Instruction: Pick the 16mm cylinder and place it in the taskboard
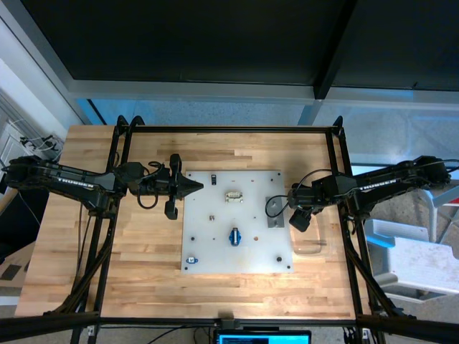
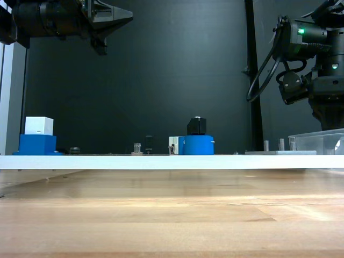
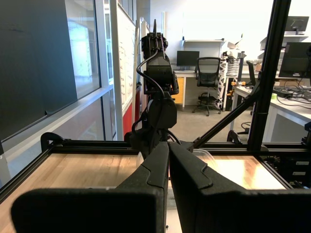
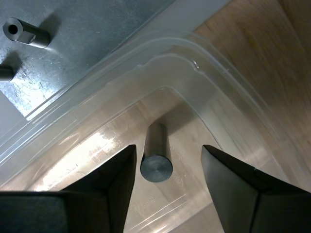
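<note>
Two fingers of the right gripper (image 4: pixel 167 147) are held apart over the clear plastic tray (image 4: pixel 221 114); if they are closed off-centre, the grey metal 16mm cylinder (image 4: pixel 156 158) could be rolled away. It is seen lying on the tray floor between them, untouched. Beyond, the left gripper (image 1: pixel 195 185) is parked, fingers together, above the left edge of the white square taskboard (image 1: pixel 215 244).

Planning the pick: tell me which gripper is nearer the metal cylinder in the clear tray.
Right. The right gripper hangs open over the metal cylinder in the clear tray; the left gripper is shut, across the taskboard at its left edge.
</note>
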Tool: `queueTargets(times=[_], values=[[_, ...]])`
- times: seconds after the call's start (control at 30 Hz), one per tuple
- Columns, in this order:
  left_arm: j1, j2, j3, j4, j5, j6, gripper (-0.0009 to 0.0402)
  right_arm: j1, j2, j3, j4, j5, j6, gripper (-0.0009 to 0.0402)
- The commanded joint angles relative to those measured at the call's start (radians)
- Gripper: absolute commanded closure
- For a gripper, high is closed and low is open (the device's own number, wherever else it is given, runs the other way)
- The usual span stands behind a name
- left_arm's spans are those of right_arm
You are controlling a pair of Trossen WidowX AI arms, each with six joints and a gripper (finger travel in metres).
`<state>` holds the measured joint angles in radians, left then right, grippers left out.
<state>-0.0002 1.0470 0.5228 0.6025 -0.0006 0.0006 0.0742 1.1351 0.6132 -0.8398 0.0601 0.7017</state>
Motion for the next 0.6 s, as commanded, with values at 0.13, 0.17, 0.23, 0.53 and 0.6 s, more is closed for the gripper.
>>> queueTargets(times=[0.13, 0.17, 0.23, 0.53, 0.6], values=[[0.0, 0.0, 0.0, 0.0, 0.0, 0.0, 0.0393, 0.0, 0.0, 0.0, 0.0, 0.0, 0.0, 0.0252], [0.0, 0.0, 0.0, 0.0, 0.0, 0.0, 0.0393, 0.0, 0.0, 0.0, 0.0, 0.0, 0.0, 0.0257], [0.0, 0.0, 0.0, 0.0, 0.0, 0.0, 0.0393, 0.0, 0.0, 0.0, 0.0, 0.0, 0.0, 0.0267], [0.0, 0.0, 0.0, 0.0, 0.0, 0.0, 0.0393, 0.0, 0.0, 0.0, 0.002, 0.0, 0.0, 0.0299], [0.0, 0.0, 0.0, 0.0, 0.0, 0.0, 0.0393, 0.0, 0.0, 0.0, 0.002, 0.0, 0.0, 0.0306]])
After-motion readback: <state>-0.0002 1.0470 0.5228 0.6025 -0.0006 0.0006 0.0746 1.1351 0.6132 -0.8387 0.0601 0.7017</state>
